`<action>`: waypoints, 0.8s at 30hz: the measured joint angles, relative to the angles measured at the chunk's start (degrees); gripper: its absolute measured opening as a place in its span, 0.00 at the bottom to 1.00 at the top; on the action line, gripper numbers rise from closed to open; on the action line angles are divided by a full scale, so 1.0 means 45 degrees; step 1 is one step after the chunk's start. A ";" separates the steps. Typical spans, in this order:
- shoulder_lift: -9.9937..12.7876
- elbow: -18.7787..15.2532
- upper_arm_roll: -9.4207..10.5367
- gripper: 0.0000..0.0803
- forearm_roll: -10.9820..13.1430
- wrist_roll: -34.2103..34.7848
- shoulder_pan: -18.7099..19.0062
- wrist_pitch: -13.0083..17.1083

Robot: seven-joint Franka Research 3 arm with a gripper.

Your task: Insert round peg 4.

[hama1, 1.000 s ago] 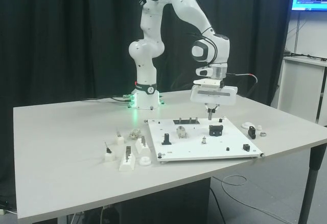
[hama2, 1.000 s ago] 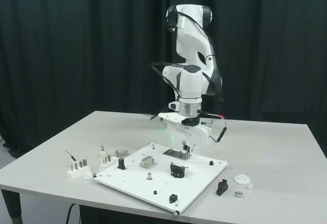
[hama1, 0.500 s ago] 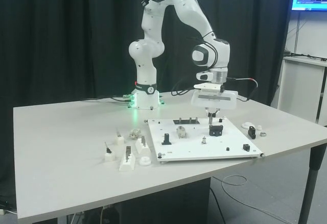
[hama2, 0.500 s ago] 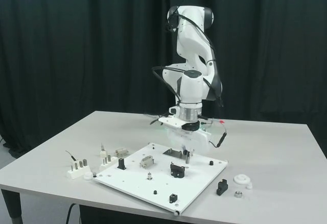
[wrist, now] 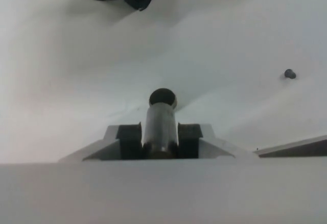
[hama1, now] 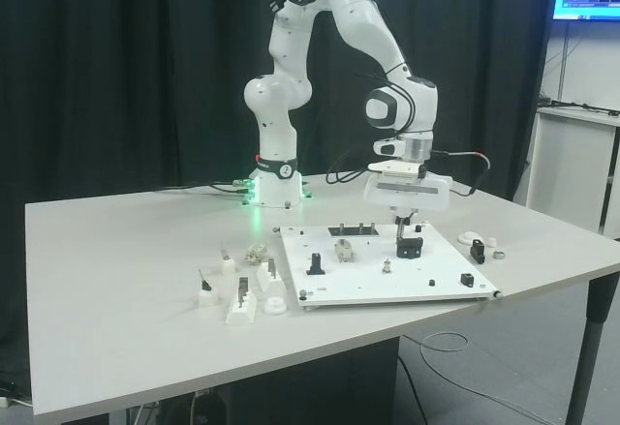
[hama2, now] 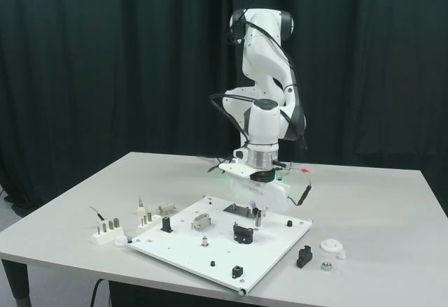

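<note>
On the left of the table (hama1: 116, 251), white holders (hama1: 239, 301) with spare parts stood well apart from the work. To their right lay the white board (hama1: 387, 285), carrying a black bracket (hama1: 315, 263), a grey fitting (hama1: 344, 249) and a black clamp (hama1: 410, 247). Over the board's far right part the arm (hama1: 387, 57) hung with its gripper (hama1: 401, 214) pointed straight down, close above the surface and just behind the clamp.

In the wrist view the fingers (wrist: 132, 140) were pinching the peg (wrist: 160, 129) between them, upright, its lower end pointing at the board. A dark round hole (wrist: 162, 97) showed right at the peg's tip, so the peg looked lined up with it. Whether the tip had already entered could not be told; most of the peg's length was above the surface.

By my reading, pickup and carry were done and alignment was nearly so. What remained was the push down into the hole, opening the fingers and lifting away. Farther right, loose white and black parts (hama1: 478, 242) lay on the table beside the board.
</note>
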 joint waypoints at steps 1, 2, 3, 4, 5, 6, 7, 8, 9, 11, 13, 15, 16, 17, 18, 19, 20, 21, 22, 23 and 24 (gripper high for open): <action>0.0006 0.0001 0.0000 0.18 0.0001 0.0055 -0.0004 0.0000; 0.0012 0.0002 0.0000 0.18 0.0002 0.0101 -0.0009 0.0000; 0.0017 0.0002 0.0000 0.18 0.0002 0.0130 -0.0016 0.0000; 0.0024 0.0004 0.0000 0.18 0.0003 0.0152 -0.0024 0.0000; 0.0030 0.0005 0.0000 0.18 0.0004 0.0166 -0.0031 0.0001; 0.0039 0.0008 0.0000 0.18 0.0006 0.0176 -0.0040 0.0003; 0.0049 0.0013 0.0000 0.18 0.0009 0.0180 -0.0048 0.0008; 0.0065 0.0020 0.0000 0.18 0.0012 0.0181 -0.0056 0.0019; 0.0087 0.0030 0.0000 0.18 0.0019 0.0182 -0.0063 0.0038; 0.0139 0.0052 0.0000 0.18 0.0042 0.0184 -0.0075 0.0088; 0.0202 0.0075 0.0000 0.18 0.0094 0.0184 -0.0083 0.0138; 0.0263 0.0096 0.0000 0.18 0.0144 0.0184 -0.0086 0.0183; 0.0295 0.0108 0.0000 0.18 0.0167 0.0184 -0.0087 0.0206; 0.0325 0.0118 0.0001 0.18 0.0190 0.0184 -0.0088 0.0229; 0.0355 0.0130 0.0001 0.18 0.0209 0.0184 -0.0088 0.0252; 0.0379 0.0138 0.0001 0.18 0.0224 0.0184 -0.0089 0.0271; 0.0404 0.0144 0.0001 0.18 0.0244 0.0184 -0.0090 0.0295; 0.0431 0.0151 0.0001 0.18 0.0265 0.0184 -0.0091 0.0321; 0.0454 0.0157 0.0001 0.18 0.0279 0.0184 -0.0093 0.0339; 0.0464 0.0169 0.0002 0.18 0.0290 0.0184 -0.0095 0.0345; 0.0465 0.0177 0.0002 0.18 0.0299 0.0184 -0.0099 0.0345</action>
